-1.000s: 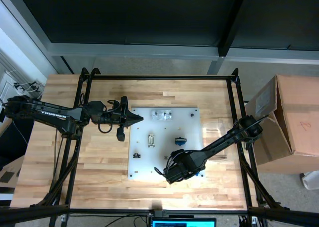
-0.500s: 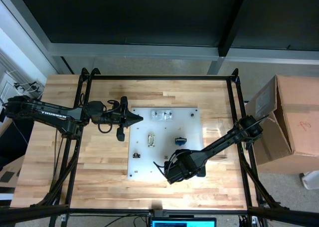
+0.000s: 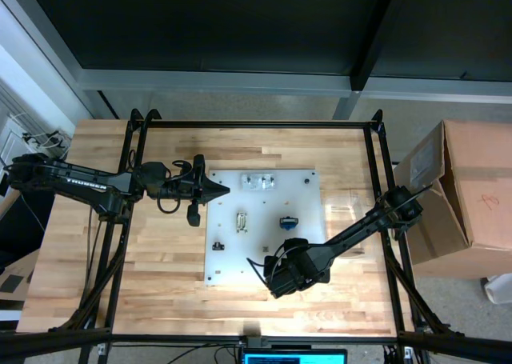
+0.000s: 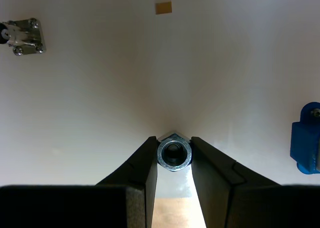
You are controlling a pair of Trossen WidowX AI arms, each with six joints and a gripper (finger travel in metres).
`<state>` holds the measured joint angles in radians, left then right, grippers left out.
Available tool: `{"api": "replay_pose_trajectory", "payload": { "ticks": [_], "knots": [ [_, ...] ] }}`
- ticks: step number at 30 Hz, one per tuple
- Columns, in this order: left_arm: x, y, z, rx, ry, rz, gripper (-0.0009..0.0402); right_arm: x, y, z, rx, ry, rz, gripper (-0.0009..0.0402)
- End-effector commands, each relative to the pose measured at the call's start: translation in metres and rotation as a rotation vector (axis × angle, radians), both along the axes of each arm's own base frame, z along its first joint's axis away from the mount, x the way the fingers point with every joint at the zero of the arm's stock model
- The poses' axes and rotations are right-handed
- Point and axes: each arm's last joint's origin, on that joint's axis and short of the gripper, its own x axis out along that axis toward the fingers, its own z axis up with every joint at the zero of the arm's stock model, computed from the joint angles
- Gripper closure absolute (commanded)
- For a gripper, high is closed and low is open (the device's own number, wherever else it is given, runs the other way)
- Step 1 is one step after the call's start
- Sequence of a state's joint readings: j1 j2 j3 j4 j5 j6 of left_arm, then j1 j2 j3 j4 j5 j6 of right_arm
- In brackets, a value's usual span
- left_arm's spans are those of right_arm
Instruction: Pick the M12 nut and place it on its threads and fasten
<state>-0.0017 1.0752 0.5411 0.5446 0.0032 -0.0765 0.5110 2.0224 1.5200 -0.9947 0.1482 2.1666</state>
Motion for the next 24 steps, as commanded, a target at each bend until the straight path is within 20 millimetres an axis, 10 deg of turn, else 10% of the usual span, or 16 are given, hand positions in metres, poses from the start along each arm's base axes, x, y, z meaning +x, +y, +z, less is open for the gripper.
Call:
{"api": "replay_pose_trajectory", "payload": {
  "ticks": [1, 24],
  "knots": [
    [0.000, 0.000, 0.000, 0.000, 0.000, 0.000, 0.0393, 0.000, 0.001, 0.000, 0.006, 0.001, 0.003, 0.0375],
    [0.000, 0.000, 0.000, 0.000, 0.000, 0.000, 0.0393, 0.009, 0.005, -0.006, -0.021, 0.045, -0.002, 0.0375]
  ]
}}
